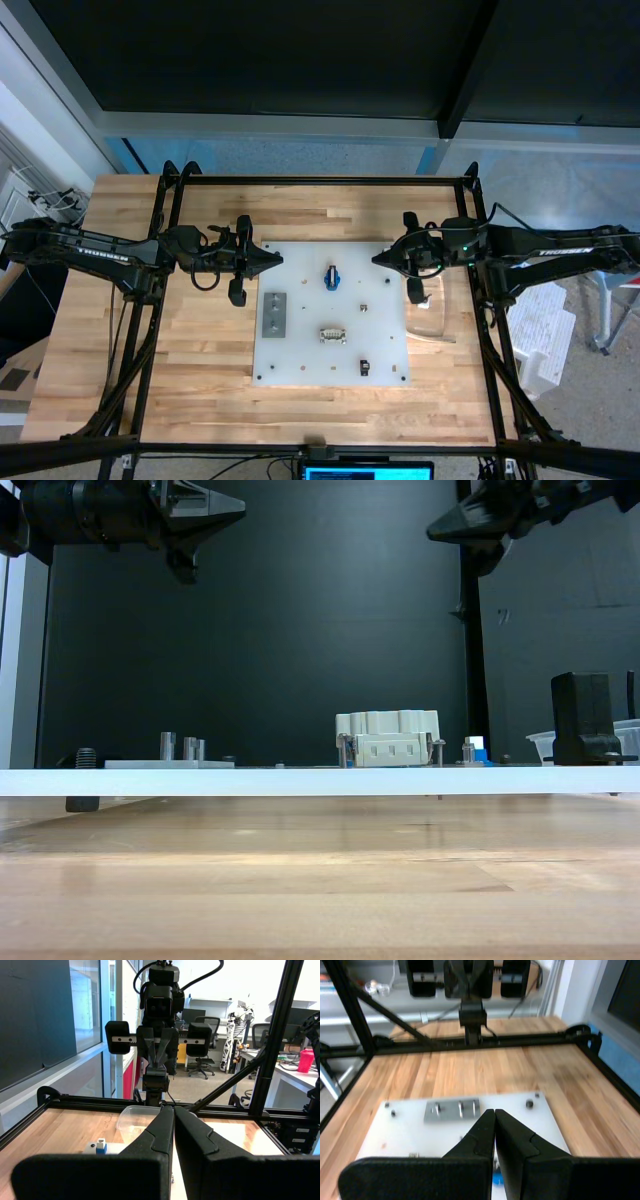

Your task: Pick the USB connector and install on taskboard

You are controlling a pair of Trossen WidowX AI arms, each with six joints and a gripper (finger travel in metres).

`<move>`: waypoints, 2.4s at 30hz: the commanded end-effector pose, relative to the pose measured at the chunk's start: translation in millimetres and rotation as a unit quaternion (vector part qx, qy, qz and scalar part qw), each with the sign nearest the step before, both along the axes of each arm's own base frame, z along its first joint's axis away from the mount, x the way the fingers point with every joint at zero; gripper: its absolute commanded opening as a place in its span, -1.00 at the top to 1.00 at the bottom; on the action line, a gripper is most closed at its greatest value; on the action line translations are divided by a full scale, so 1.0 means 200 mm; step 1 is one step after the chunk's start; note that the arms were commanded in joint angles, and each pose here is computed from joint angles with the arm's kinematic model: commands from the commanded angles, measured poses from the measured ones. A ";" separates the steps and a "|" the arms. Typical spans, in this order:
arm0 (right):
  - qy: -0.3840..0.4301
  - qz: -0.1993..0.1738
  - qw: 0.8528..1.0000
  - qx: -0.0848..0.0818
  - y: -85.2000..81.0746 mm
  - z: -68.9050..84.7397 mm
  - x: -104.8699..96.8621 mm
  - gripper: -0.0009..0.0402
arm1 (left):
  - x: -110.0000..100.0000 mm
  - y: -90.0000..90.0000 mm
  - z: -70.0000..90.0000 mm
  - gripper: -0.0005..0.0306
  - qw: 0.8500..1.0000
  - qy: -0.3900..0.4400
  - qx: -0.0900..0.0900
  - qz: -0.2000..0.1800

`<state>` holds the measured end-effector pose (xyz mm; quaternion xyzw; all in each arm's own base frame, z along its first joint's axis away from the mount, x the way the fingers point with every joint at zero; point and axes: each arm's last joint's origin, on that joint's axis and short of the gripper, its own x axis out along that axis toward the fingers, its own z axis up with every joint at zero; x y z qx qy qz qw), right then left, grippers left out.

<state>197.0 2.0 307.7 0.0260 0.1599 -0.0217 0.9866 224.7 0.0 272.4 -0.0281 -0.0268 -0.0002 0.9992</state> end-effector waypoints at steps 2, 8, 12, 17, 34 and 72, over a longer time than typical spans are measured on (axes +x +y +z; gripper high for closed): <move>0.046 -0.002 0.999 0.007 0.00 0.03 -0.06 0.96 | 0.00 0.00 0.00 0.96 1.000 0.000 0.000 0.000; 0.126 -0.004 0.992 0.009 0.00 0.05 -0.12 0.96 | 0.00 0.00 0.00 0.97 1.000 0.000 0.000 0.000; 0.178 -0.003 0.984 0.009 0.00 0.05 -0.16 0.96 | 0.00 0.00 0.00 0.96 1.000 0.000 0.000 0.000; 0.233 -0.001 0.973 0.006 0.01 0.02 -0.20 0.96 | 0.00 0.00 0.00 0.96 1.000 0.000 0.000 0.000; 0.372 0.006 0.928 -0.013 0.03 -0.05 -0.34 0.90 | 0.00 0.00 0.00 0.96 1.000 0.000 0.000 0.000; 0.441 -0.034 0.897 -0.012 0.14 -0.23 -0.35 0.02 | 0.00 0.00 0.00 0.97 1.000 0.000 0.000 0.000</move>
